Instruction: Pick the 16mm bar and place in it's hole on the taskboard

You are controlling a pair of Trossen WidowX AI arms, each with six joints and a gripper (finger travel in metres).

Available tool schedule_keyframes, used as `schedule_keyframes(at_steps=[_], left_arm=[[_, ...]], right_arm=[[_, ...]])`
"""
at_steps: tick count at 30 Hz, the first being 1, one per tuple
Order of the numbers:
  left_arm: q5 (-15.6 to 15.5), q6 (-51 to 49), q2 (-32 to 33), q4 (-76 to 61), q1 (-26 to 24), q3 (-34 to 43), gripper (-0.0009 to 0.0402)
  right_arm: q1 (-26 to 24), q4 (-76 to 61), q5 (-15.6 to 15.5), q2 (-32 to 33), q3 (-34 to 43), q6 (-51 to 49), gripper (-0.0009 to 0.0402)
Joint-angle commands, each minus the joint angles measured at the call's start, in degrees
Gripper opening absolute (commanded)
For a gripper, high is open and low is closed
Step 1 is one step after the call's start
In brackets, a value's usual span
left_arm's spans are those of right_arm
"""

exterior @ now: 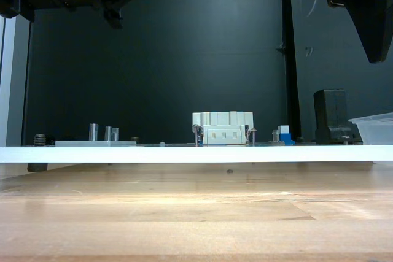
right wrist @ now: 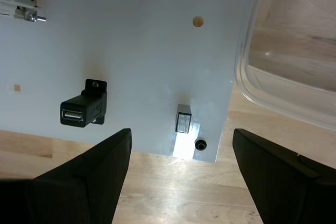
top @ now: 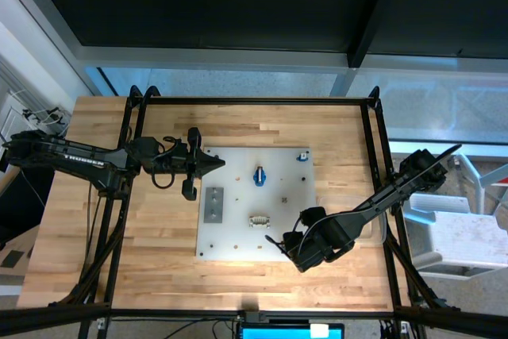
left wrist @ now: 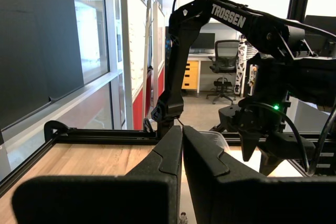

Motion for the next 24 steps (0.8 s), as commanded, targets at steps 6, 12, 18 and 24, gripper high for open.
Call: schedule_keyframes(at_steps=[6,12,18,24], left_arm=[[0.00,0.00,0.00,0.02,0.00,0.02,0.0000],[0.00,0.00,0.00,0.00,0.02,0.02,0.0000],[0.00,0.00,0.00,0.02,0.00,0.02,0.0000],[0.00,0.00,0.00,0.02,0.00,0.02,0.0000]], right_arm=[[0.17,0.59,-0.52,0.04,0.00,0.09,0.0265],[0.26,1.79,-0.66,0.04,0.00,0.07,0.0265],[0.33,1.75,-0.68,0.04,0.00,0.04,0.0265],[0.39,1.77,-0.66,0.04,0.00,0.04,0.0265]])
